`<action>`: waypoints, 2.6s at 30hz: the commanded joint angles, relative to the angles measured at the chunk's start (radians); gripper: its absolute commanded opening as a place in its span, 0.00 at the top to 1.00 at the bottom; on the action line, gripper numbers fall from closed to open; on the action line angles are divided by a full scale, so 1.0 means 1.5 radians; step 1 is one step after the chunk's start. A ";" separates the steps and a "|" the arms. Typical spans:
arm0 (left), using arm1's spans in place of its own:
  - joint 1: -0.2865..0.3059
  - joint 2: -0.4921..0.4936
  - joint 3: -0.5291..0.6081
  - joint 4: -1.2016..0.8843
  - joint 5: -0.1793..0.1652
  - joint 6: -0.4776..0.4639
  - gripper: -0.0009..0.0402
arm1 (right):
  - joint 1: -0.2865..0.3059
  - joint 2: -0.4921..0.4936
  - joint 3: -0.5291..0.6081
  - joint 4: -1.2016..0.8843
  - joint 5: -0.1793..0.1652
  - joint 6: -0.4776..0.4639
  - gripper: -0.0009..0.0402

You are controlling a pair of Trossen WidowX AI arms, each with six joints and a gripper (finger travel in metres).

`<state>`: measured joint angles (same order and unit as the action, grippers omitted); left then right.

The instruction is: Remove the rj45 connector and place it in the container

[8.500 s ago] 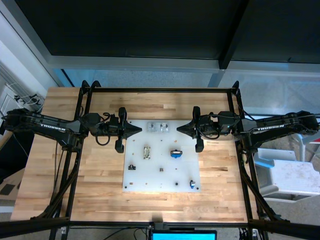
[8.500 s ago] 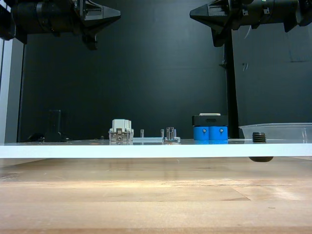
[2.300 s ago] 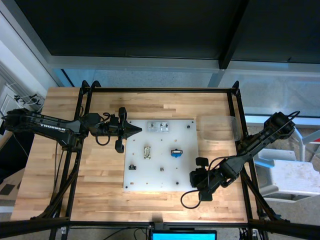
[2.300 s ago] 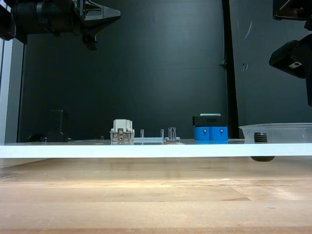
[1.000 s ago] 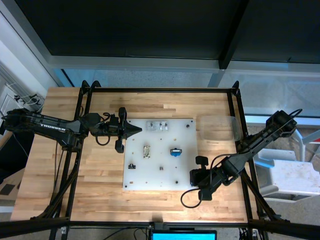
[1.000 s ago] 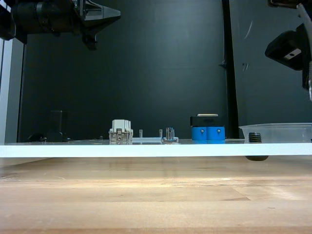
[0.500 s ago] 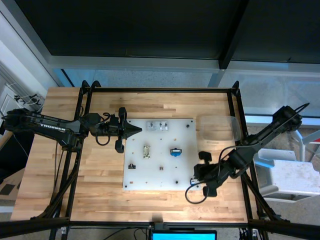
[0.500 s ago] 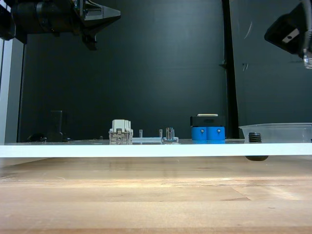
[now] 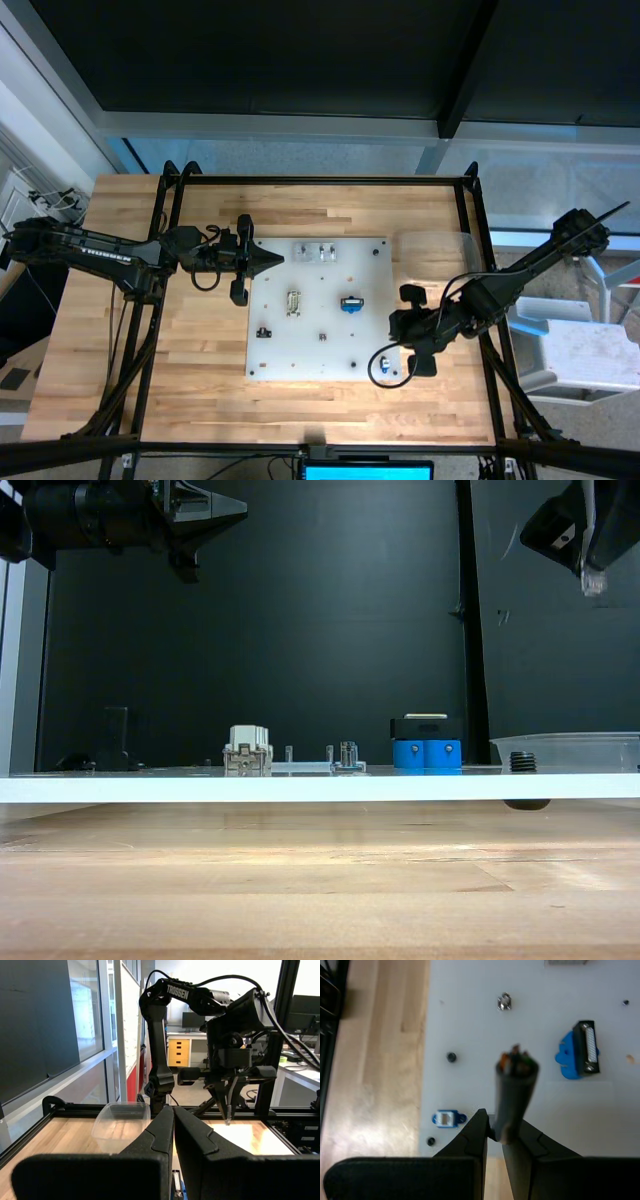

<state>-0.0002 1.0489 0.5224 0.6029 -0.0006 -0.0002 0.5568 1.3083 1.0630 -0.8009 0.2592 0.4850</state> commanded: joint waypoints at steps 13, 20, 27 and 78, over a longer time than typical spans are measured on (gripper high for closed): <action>0.000 0.000 0.000 0.000 0.000 0.000 0.98 | -0.238 -0.086 -0.067 -0.036 -0.076 -0.109 0.98; 0.000 0.000 0.000 0.000 0.000 0.000 0.98 | -0.366 -0.113 -0.080 -0.089 -0.086 -0.175 0.98; 0.000 0.000 0.000 0.000 0.000 0.000 0.98 | -0.471 -0.146 -0.112 -0.108 -0.087 -0.212 0.98; 0.000 0.000 0.000 0.000 0.000 0.000 0.98 | -0.663 -0.182 -0.179 -0.251 -0.044 -0.227 0.43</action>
<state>-0.0002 1.0489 0.5224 0.6025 -0.0006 -0.0006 -0.4385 1.0348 0.7948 -1.1774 0.1940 0.1440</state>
